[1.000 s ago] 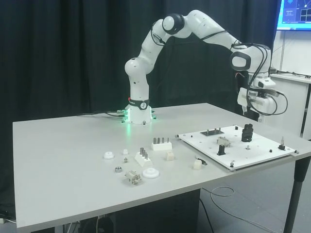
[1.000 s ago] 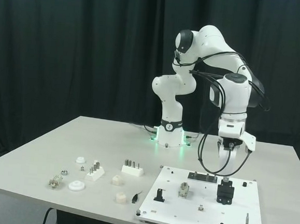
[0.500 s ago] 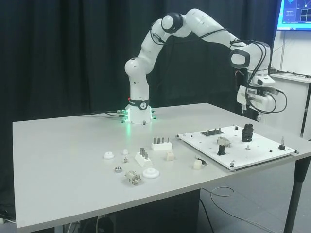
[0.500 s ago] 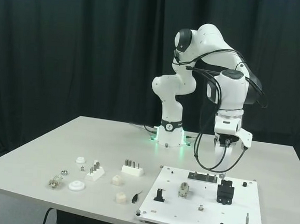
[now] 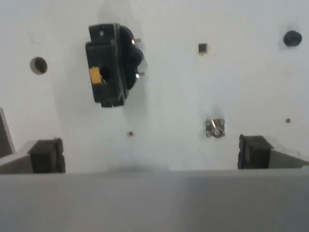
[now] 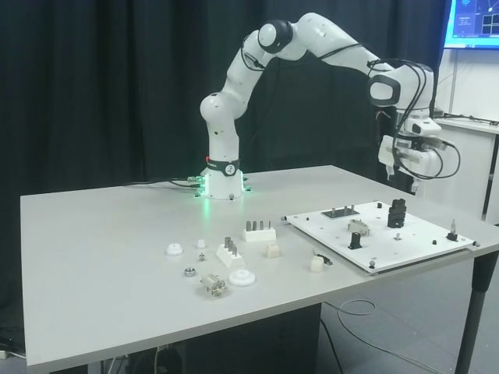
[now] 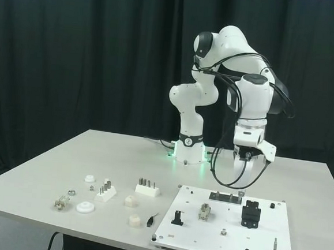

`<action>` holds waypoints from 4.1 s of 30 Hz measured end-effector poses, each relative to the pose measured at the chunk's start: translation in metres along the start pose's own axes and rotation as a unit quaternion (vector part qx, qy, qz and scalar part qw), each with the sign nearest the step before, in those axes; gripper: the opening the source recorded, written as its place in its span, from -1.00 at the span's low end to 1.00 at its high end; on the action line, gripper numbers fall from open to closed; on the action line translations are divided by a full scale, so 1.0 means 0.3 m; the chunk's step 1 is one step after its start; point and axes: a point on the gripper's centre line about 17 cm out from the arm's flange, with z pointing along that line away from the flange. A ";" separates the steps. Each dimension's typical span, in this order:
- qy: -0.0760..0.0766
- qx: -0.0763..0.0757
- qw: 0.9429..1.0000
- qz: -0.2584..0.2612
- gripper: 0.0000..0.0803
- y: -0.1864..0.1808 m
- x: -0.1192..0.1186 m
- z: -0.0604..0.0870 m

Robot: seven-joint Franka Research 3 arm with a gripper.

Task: Pick square peg 4.

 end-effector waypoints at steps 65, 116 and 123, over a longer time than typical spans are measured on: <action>-0.045 0.004 0.998 -0.037 0.99 0.021 -0.119 -0.020; -0.145 0.053 0.988 -0.017 0.99 0.017 -0.741 0.027; -0.153 0.033 0.988 -0.004 0.99 0.003 -0.851 0.035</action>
